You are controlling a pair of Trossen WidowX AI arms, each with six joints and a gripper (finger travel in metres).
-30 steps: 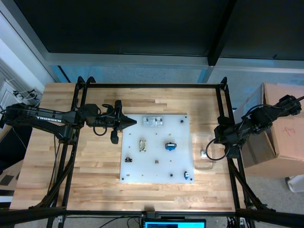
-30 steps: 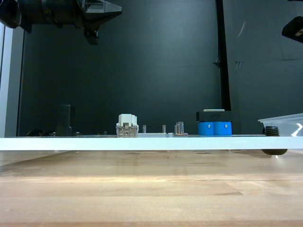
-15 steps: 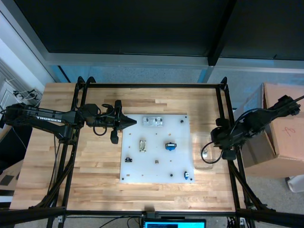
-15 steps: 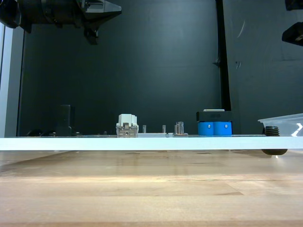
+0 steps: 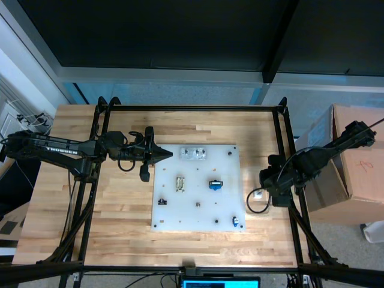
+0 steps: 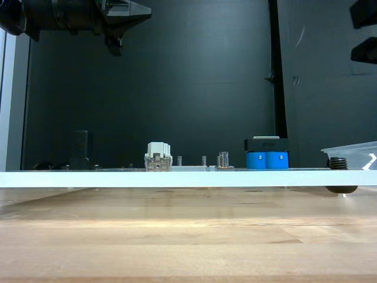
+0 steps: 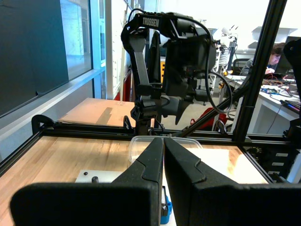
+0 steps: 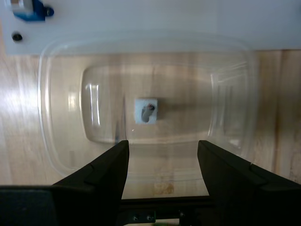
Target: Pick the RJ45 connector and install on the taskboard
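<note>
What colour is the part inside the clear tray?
RJ45 connector: pale blue, clearest in right wrist view.

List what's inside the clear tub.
One small connector lies free on the tub floor, uncovered. Open right end effector hovers above; shut left end effector hangs over the board.

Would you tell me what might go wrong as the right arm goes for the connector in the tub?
The RJ45 connector lies free, small, in the clear tub; the open right gripper above it may close off-centre and knock it aside. The fingers could catch the tub's wall and drag it. The shut left gripper hangs over the left edge of the taskboard and might crowd the later approach.
</note>
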